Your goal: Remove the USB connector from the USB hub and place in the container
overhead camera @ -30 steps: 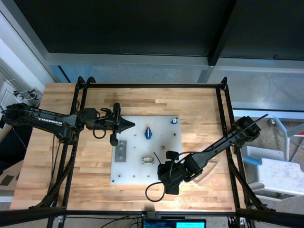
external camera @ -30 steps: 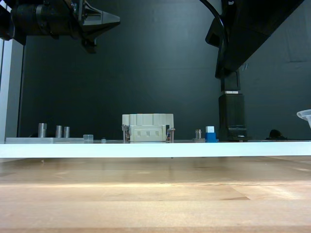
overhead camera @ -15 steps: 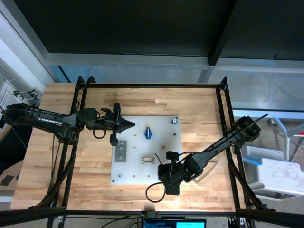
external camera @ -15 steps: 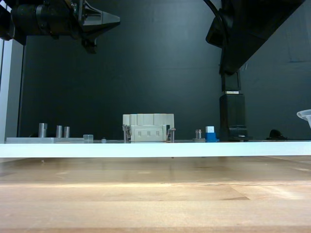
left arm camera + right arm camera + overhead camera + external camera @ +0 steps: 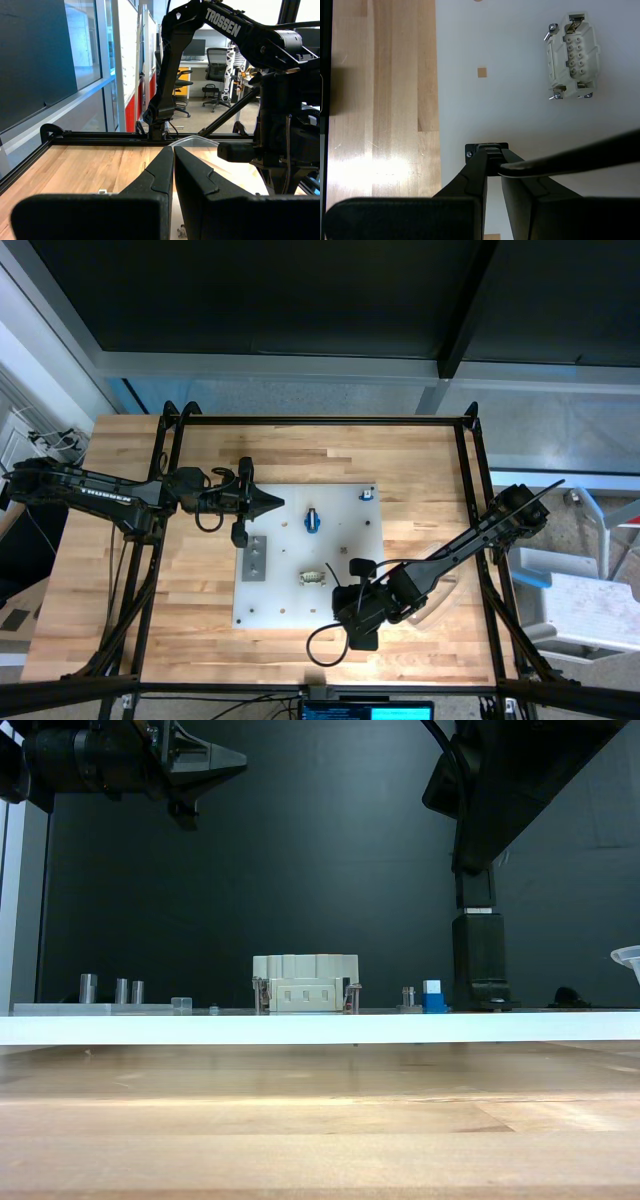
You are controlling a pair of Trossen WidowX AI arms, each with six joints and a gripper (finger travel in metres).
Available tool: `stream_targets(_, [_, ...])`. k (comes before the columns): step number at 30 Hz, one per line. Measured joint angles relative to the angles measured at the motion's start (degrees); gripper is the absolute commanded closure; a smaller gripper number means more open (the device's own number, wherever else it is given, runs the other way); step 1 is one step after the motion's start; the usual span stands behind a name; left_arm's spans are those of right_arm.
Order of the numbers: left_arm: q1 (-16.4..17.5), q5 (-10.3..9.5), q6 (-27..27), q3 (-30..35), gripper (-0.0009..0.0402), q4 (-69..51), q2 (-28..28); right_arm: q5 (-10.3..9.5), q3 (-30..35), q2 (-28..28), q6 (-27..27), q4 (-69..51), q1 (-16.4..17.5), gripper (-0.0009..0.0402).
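I am looking at one USB connector (image 5: pixel 570 159), a thin black cable. It is coming out from between the fingers of the right gripper (image 5: pixel 493 161), which are clenching its plug end right against one small black socket (image 5: pixel 481 148) on the white board (image 5: pixel 290 600). Reading the board as a clock face in the high view, that spot is sitting at about 4 o'clock.

The one container (image 5: pixel 438 615), a clear tray, is lying on the wooden table (image 5: pixel 200 640) just off the board, further out toward 4 o'clock. It is partly under the right arm (image 5: pixel 470 540) and well apart from the cable.

On the board I am counting:
- One cream multi-pin block (image 5: pixel 571 55) is sitting near 6 o'clock.
- One grey plate (image 5: pixel 256 558) is carrying three metal pegs (image 5: pixel 121 990) at 9 o'clock.
- One blue fitting (image 5: pixel 312 521) is standing at 12 o'clock.
- One small blue-and-white piece (image 5: pixel 367 493) is standing in the corner toward 1 o'clock.

Two arms are showing. The left gripper (image 5: pixel 173 165) is hanging high above the board's edge at about 11 o'clock. Its two fingers are pressing flat together with nothing between them, pointing across toward the right arm.
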Motion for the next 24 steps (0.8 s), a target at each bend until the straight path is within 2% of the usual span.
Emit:
stream_targets(8, [0.0, 0.0, 0.0, 0.0, 0.0392, 0.0, 0.0, -0.98, 0.6, 0.2, -1.4, -1.0, -0.9, 0.0393])
stream_targets(13, [0.0, 0.0, 0.0, 0.0, 0.0392, 0.0, 0.0, -1.86, 3.6, 2.1, -2.5, -3.7, -1.5, 0.0393])
stream_targets(24, [0.0, 0.0, 0.0, 0.0, 0.0392, 0.0, 0.0, -1.73, 5.3, 3.3, -3.0, -4.3, -1.9, 0.0393])
